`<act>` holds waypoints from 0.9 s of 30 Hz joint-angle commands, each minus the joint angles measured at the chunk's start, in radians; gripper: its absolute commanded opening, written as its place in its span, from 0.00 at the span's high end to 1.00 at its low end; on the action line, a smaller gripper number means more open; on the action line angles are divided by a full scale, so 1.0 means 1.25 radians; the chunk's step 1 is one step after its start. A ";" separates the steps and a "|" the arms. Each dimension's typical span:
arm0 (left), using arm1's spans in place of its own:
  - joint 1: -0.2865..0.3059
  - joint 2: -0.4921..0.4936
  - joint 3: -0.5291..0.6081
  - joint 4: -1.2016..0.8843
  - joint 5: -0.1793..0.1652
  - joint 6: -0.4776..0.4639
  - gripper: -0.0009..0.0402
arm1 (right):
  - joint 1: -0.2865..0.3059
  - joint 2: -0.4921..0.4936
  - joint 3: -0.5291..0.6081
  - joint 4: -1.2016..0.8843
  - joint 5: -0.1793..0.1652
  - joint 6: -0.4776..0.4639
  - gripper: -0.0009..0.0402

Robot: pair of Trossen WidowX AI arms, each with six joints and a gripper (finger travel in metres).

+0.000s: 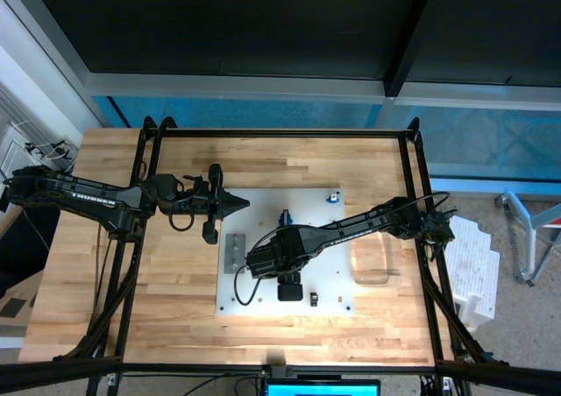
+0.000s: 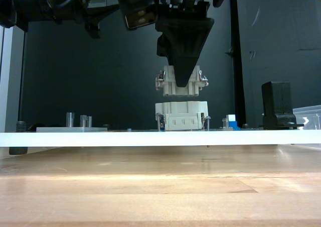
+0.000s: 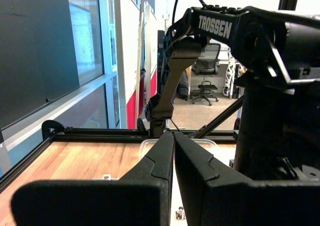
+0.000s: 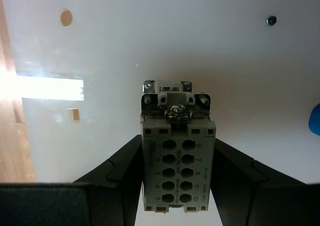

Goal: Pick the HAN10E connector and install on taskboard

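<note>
**Item:** HAN10E connector (image 2: 165, 84), a small pale grey-beige rectangular plug block with silvery metal end clips.

**Location:** clamped between the fingers of the right hand (image 2: 182, 79). It hangs upright just above the taskboard (image 1: 333, 278), the large flat white square plate, without touching it.

**Directly below, on the taskboard:** a matching beige socket housing (image 2: 181, 117) with metal pegs. A gap shows between plug and housing.

**Left hand (image 1: 230, 203):** fingers pressed together and empty, at the taskboard's far-left edge above the wooden tabletop (image 1: 175, 282).

**Step, as judged:** installation, at the alignment stage.

**Next move calls for:** a straight, level descent, keeping the plug square to the housing until seated.
</note>
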 commanded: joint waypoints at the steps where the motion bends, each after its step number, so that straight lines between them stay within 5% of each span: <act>1: 0.000 0.000 0.000 0.000 0.000 0.000 0.98 | -0.001 -0.001 -0.009 0.012 0.000 0.000 0.96; 27: 0.000 0.000 0.000 0.000 0.000 0.000 0.98 | -0.002 -0.001 -0.029 0.031 -0.014 -0.010 0.96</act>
